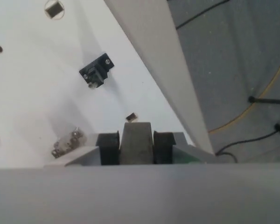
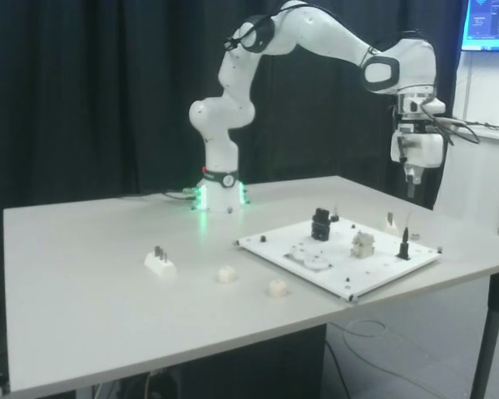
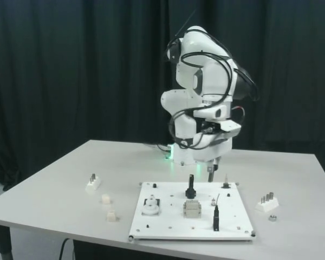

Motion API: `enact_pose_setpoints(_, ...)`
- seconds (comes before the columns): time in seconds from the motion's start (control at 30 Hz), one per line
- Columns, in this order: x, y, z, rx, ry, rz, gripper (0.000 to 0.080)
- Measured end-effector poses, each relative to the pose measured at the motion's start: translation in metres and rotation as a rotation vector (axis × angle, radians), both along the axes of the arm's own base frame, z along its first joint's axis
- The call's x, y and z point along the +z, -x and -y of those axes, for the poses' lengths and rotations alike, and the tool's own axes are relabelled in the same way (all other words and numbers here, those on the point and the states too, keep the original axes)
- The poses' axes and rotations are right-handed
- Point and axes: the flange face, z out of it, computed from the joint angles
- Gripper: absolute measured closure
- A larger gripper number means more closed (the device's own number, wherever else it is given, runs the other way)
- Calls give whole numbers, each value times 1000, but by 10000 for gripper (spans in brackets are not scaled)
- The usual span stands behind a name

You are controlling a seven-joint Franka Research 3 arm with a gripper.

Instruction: Insert square peg 4.

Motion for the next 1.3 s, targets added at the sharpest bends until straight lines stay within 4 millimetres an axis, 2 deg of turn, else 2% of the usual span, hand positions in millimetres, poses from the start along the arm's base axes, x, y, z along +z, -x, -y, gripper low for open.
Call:
enact_pose_setpoints(0.43, -18, 2, -18, 158, 45, -29, 652)
enact_pose_setpoints(0.83, -34, 6, -29, 172, 48, -59, 652)
enact_pose_setpoints(1.3, -55, 14, -55, 166, -20, -110, 652)
